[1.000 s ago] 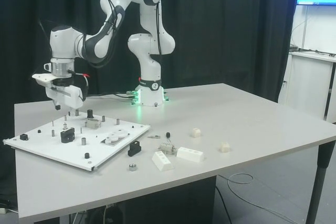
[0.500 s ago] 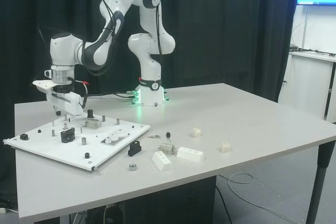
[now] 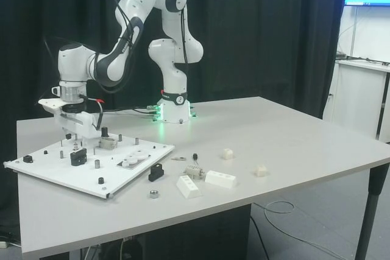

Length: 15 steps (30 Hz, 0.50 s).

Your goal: Remove BNC.

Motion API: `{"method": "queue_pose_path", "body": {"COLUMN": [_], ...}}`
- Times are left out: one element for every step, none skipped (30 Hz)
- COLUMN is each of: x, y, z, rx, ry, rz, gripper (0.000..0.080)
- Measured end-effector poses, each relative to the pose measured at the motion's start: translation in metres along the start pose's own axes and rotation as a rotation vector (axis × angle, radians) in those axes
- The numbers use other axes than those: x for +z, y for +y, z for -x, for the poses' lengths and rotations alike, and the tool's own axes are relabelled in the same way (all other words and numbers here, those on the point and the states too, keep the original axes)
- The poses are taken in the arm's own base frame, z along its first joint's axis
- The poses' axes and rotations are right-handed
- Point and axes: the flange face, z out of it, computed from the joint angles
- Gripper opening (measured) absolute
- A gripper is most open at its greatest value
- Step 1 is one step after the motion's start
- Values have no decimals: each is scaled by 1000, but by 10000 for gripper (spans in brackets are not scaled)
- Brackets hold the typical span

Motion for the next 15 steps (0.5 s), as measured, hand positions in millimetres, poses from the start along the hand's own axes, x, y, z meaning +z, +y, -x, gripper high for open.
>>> {"method": "queue_pose_path", "body": {"x": [1, 1, 2, 2, 3, 3, 4, 4, 5, 5, 6, 6, 6, 7, 7], "y": [0, 0, -1, -1, -1, -1, -1, -2, -2, -2, -2, -2, -2, -2, -2], "z": [0, 0, 0, 0, 0, 1, 1, 1, 1, 1, 1, 1, 1, 1, 1], "rx": [0, -1, -1, -2, -2, -2, -2, -1, 0, 1, 2, 2, 2, 2, 2], "ry": [1, 2, 3, 5, 6, 6, 7, 7, 7, 7, 7, 6, 7, 7, 8], "rz": [0, -1, -1, -1, -1, -1, -1, -2, -3, -4, -5, -6, -6, -7, -7], "gripper": [800, 800, 800, 800, 800, 800, 800, 800, 800, 800, 800, 800, 800, 800, 800]}}
